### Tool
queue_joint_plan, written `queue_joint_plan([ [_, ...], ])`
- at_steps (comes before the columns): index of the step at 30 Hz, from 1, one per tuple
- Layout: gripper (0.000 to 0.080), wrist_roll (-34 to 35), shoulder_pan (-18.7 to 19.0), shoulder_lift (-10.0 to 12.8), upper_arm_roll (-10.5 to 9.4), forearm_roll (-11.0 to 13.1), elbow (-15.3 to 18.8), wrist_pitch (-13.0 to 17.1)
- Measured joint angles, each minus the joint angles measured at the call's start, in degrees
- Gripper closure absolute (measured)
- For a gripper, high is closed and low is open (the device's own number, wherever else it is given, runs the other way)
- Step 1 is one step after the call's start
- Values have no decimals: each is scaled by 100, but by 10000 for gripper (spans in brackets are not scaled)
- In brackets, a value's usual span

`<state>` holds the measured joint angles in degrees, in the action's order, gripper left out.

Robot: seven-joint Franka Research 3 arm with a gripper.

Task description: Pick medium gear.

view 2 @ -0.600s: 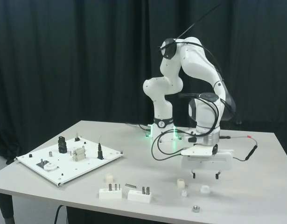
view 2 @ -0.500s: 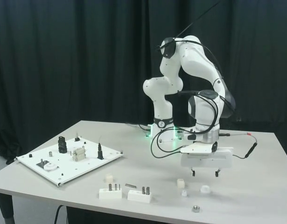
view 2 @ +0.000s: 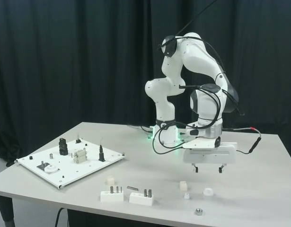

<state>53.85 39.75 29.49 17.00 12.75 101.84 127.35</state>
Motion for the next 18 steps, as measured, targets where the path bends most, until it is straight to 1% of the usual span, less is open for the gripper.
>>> queue_joint_plan([
  [11,3,7,0,-27,0,-48,-4,-23],
  [18,3,179,3,-22,0,-93,1,-23],
])
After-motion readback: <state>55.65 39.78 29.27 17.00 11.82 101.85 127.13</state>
